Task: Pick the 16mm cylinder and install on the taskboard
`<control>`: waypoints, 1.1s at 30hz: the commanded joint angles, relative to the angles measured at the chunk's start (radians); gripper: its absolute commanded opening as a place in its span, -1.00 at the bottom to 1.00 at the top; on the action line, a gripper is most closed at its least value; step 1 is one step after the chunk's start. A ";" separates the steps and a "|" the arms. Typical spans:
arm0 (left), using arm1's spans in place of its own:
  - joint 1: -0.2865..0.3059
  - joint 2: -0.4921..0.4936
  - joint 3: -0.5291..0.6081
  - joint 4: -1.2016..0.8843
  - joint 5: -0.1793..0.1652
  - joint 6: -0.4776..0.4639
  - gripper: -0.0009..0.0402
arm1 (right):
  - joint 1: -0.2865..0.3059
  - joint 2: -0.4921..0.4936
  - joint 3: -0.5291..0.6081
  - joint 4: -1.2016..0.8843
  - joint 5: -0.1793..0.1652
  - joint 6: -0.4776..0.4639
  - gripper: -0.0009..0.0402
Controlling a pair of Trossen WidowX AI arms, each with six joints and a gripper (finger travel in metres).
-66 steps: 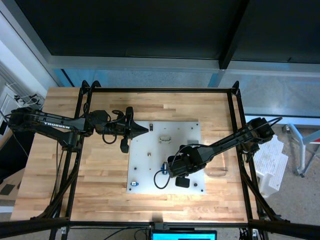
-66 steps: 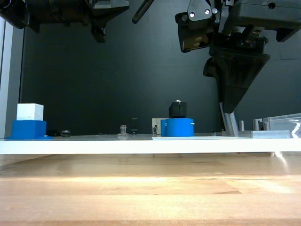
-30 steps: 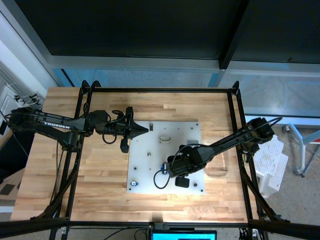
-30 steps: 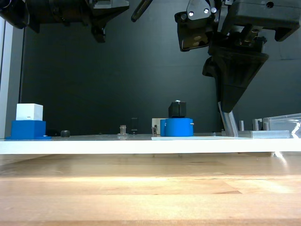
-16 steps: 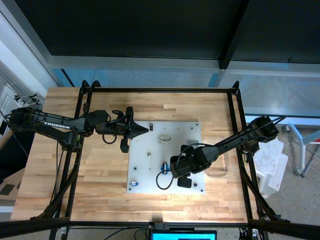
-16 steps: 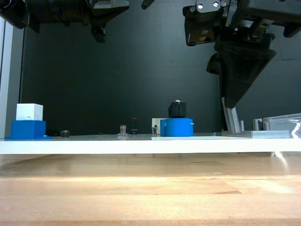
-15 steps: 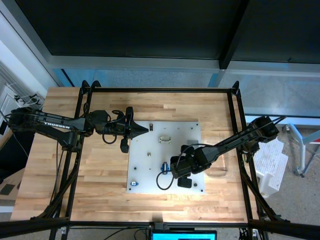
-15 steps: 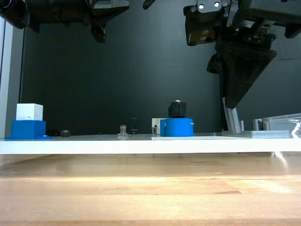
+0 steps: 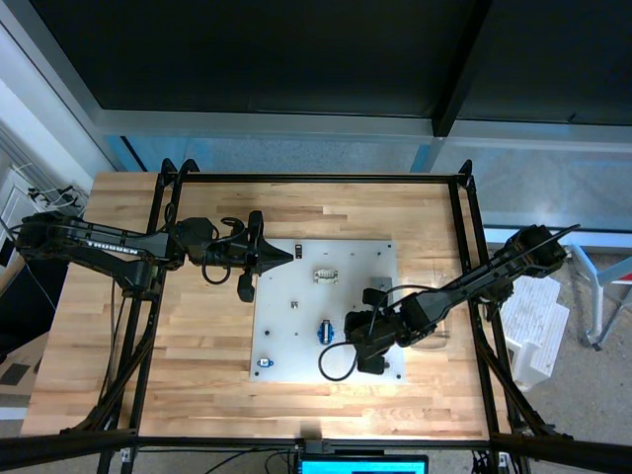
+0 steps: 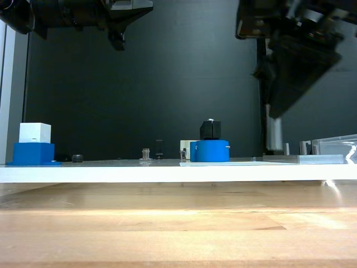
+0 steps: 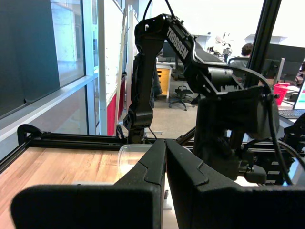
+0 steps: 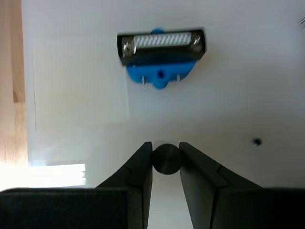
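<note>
Your 16mm cylinder [image 12: 167, 159] is pinched btwn the two fingers of the right end effector [image 12: 166, 147]. The wrist cam shows its round grey end face, with one finger touching it on each side. In the low view the cyl [image 10: 274, 134] hangs upright under the dark wedge of that end effector. Its lower end looks just clear of the surface below, so it's not seated in any hole.

Under it is the taskboard [image 12: 71, 95], white and flat. Near the cyl on the board is the blue part [image 12: 159, 76], which carries a black-framed connector [image 12: 161, 45] with a silvery face. A small dark hole [image 12: 257, 141] sits off to the side of the fingers.

In the high view your right end effector [image 9: 375, 336] is over the near-right area of the taskboard [image 9: 286, 346], just beside the blue part [image 9: 324, 331] and apart from it. The right arm reaches in diagonally from the right edge of the worktop [image 9: 197, 326]. A clear tray [image 10: 334, 142] lies just off the board's right side.

The left end effector [image 9: 292, 255] hovers at the far-left corner of the board, well apart from the cyl. Its fingers are pressed together w/ nothing btwn them, as the left wrist cam [image 11: 165, 143] shows.

In the low view a blue base [image 10: 33, 152] topped by a white cube [image 10: 35, 133] stands at the board's left end.
</note>
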 commanded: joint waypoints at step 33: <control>0.000 0.000 0.000 0.000 0.000 0.000 -0.96 | 0.008 0.030 -0.074 0.087 0.018 -0.006 -0.95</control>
